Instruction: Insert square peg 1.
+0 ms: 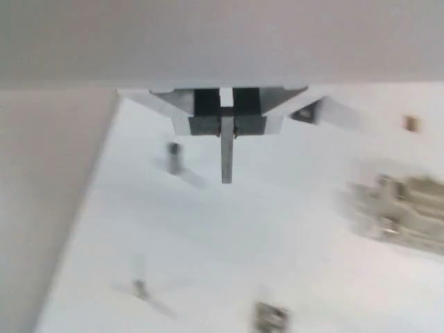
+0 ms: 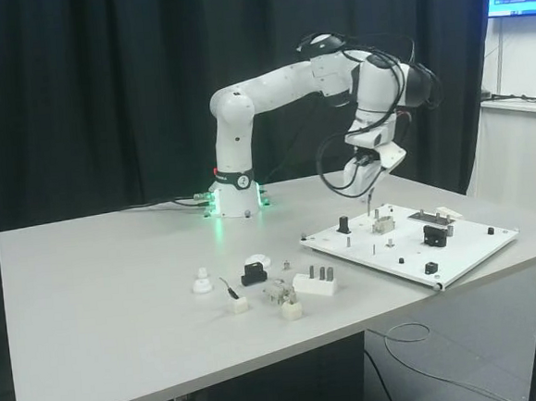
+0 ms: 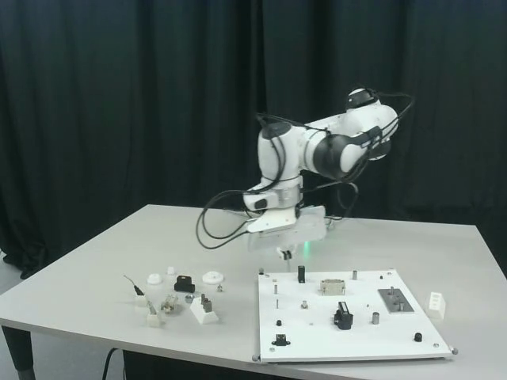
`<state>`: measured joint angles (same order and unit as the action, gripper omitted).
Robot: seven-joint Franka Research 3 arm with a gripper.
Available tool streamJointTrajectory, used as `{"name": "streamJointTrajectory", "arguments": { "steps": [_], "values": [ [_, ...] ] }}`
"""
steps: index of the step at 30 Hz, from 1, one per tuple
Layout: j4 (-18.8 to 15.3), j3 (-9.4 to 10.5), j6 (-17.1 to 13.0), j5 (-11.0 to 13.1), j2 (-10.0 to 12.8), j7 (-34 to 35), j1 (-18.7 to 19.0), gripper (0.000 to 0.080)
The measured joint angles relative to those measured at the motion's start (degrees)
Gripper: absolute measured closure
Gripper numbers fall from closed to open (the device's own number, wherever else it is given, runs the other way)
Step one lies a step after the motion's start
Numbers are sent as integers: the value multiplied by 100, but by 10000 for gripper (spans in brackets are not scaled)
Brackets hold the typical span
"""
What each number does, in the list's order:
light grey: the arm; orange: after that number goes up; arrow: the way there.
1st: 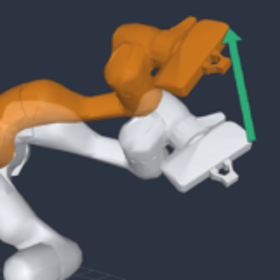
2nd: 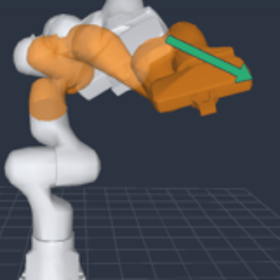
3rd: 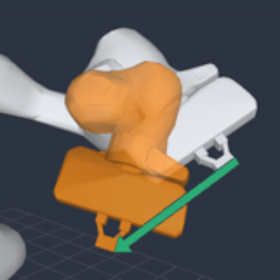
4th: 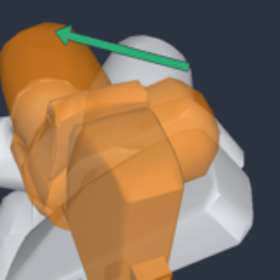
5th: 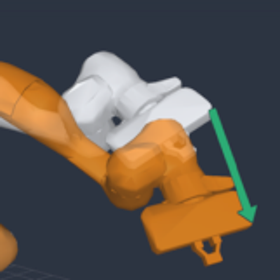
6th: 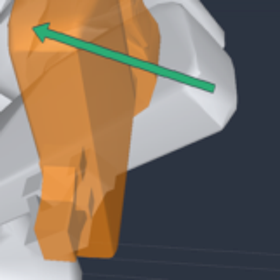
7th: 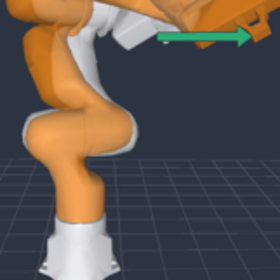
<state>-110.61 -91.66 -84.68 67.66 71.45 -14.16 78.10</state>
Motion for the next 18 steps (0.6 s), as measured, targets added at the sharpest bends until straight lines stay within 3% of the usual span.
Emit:
{"name": "streamJointTrajectory", "arguments": {
  "steps": [9, 18],
  "values": [
    [59, 43, -51, 122, -12, 804, 554, 767],
    [135, 265, -472, 135, -11, 1330, 958, 767]
  ]
}}
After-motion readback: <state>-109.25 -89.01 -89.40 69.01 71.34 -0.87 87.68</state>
